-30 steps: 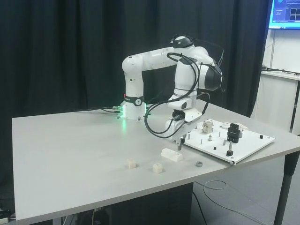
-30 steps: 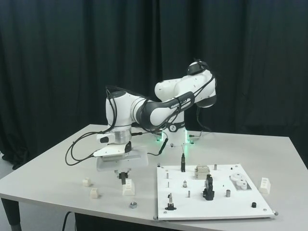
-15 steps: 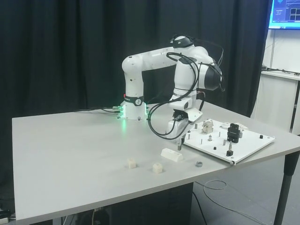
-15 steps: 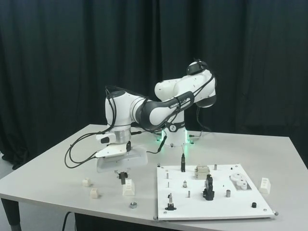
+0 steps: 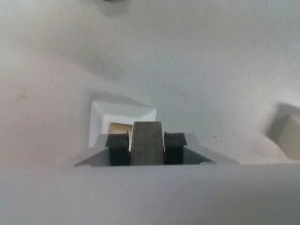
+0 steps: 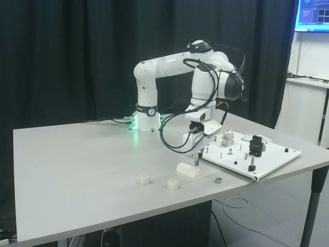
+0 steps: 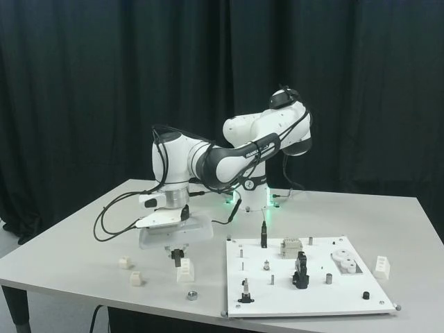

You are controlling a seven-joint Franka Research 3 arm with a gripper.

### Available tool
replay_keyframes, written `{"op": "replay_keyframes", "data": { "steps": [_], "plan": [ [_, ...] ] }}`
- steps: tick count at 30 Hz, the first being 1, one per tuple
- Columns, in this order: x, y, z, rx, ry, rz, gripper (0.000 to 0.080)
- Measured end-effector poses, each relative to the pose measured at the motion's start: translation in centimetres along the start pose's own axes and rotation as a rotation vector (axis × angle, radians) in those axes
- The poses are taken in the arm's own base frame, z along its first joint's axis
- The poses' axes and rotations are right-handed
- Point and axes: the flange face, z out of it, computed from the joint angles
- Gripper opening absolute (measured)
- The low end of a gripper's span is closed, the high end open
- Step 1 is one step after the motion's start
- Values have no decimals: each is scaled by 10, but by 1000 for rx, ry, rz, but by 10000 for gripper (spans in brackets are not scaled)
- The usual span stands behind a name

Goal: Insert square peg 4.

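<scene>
The gripper [image 5: 147, 149] is clamping the peg [image 5: 146, 143] between its closed fingers, hovering just above the white block [image 7: 185, 272] near the table's [image 6: 77, 159] front edge. The peg looks small, stiff and light; gripping its flat sides should prevent twisting.

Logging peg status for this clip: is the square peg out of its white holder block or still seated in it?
Out. The gripper is shut on the peg, which hangs above the white holder block; the block's socket shows open beneath it.
</scene>
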Motion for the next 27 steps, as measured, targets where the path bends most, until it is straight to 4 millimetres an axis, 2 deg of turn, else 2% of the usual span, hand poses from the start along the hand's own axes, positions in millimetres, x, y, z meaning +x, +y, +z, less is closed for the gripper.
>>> {"op": "replay_keyframes", "data": {
  "steps": [13,27],
  "plan": [
    [-5,0,-3,-19,-39,130,155],
    [-23,-6,-12,-14,-85,202,155]
  ]
}}
